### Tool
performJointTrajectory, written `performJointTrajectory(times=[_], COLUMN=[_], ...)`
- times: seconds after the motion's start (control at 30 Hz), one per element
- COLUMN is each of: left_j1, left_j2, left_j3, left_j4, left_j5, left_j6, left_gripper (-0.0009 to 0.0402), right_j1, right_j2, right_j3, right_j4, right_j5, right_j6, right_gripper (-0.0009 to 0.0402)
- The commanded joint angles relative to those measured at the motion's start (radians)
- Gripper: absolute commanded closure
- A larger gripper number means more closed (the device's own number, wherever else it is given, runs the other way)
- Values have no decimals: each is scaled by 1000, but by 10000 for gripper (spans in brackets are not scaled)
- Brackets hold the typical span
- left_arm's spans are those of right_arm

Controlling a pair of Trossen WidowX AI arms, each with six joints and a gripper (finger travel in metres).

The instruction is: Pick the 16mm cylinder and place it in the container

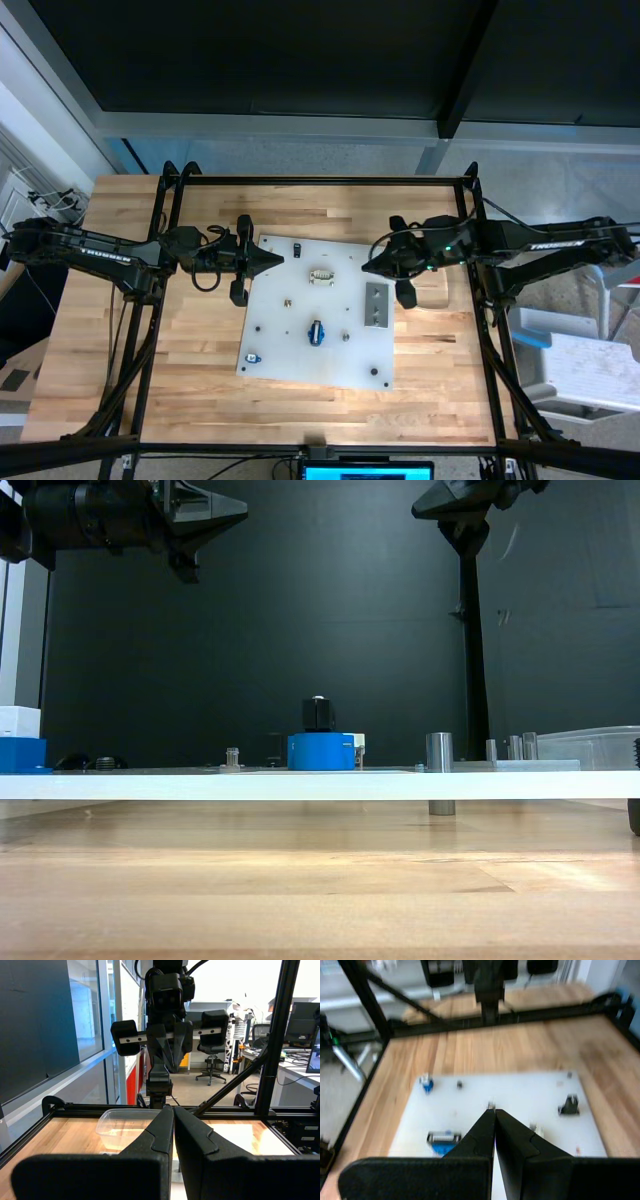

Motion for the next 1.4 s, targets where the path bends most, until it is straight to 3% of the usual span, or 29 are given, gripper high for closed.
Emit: performJointTrajectory(times=[0.03, 0.47, 0.63, 1.4], left_j1=[0, 0, 0, 0], left_j2=[0, 0, 0, 0], left_j3=[0, 0, 0, 0], left_j4=[0, 0, 0, 0], left_j5=[0, 0, 0, 0], left_j6=[0, 0, 0, 0], left_gripper=[393, 393, 393, 393], right_j1=[10, 42, 62, 186], right_j2=[75, 369, 451, 664], right_j3=[92, 465, 558, 618], right_j4=[-127, -518, -639, -746], right_j5=[1, 2, 2, 10], right_j6=[0, -9, -25, -25], right_gripper=[393, 393, 393, 381])
